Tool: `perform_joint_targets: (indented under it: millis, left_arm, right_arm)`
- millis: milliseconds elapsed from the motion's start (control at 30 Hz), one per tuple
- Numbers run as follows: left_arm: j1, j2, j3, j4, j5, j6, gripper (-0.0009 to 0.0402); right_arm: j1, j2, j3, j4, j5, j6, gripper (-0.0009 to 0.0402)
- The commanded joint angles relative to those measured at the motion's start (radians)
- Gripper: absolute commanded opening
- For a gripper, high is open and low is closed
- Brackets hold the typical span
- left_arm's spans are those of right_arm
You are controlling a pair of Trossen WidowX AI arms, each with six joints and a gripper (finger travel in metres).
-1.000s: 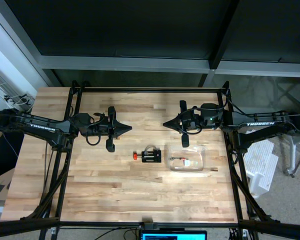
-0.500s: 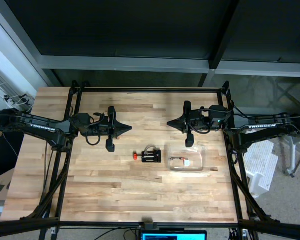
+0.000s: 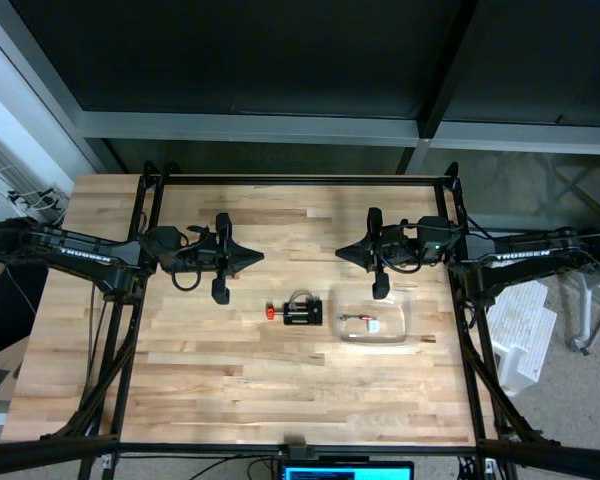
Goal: Remove the RCA connector from the receptacle and place in the container
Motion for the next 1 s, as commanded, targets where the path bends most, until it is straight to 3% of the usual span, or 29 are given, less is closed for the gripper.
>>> perform_joint_targets:
  millis: [33,1000]
  left_arm:
    - [0.0,0.0,0.0,0.0,0.0,0.0,0.0]
    - [0.0,0.0,0.0,0.0,0.0,0.0,0.0]
  right_arm:
    - [0.0,0.0,-0.004,0.017,0.001,0.0,0.0]
    - [0.0,0.002,-0.004,0.029,0.01,-0.003,0.0]
